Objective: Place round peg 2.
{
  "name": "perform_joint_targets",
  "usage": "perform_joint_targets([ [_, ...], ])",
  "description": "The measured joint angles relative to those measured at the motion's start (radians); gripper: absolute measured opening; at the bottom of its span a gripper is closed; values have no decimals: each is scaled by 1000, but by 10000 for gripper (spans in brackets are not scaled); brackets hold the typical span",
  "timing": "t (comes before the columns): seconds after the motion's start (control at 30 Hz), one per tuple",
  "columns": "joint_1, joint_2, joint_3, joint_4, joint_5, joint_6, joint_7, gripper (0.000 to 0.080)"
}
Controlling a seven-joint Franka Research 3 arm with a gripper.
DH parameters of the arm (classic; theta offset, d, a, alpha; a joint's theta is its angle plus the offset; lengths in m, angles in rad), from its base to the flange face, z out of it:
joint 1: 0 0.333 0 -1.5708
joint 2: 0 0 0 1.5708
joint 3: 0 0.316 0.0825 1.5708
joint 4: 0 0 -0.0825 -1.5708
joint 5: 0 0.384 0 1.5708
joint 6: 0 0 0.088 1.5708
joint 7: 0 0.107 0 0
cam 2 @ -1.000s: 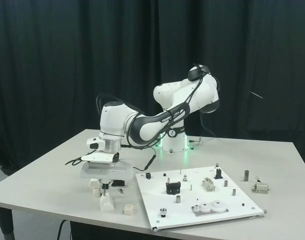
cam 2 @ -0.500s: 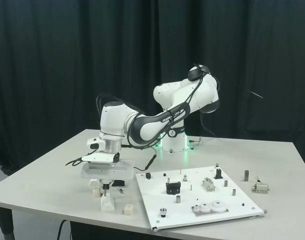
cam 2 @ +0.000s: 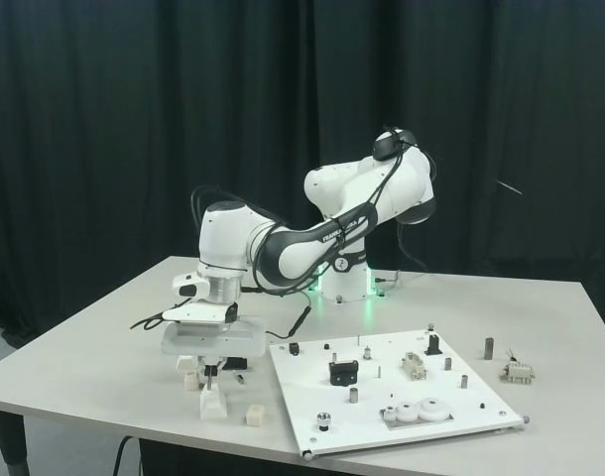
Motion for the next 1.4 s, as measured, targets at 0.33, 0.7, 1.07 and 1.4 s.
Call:
perform_joint_targets([
  [0.33,-2,0,0,0,-1,-4,0,61],
  [0.7,-3,0,-3,1,-2,-18,0,61],
  [1.07,-3,0,-4,4,-2,-25,0,61],
  [1.4,-4,0,-5,10,-4,-34,0,61],
])
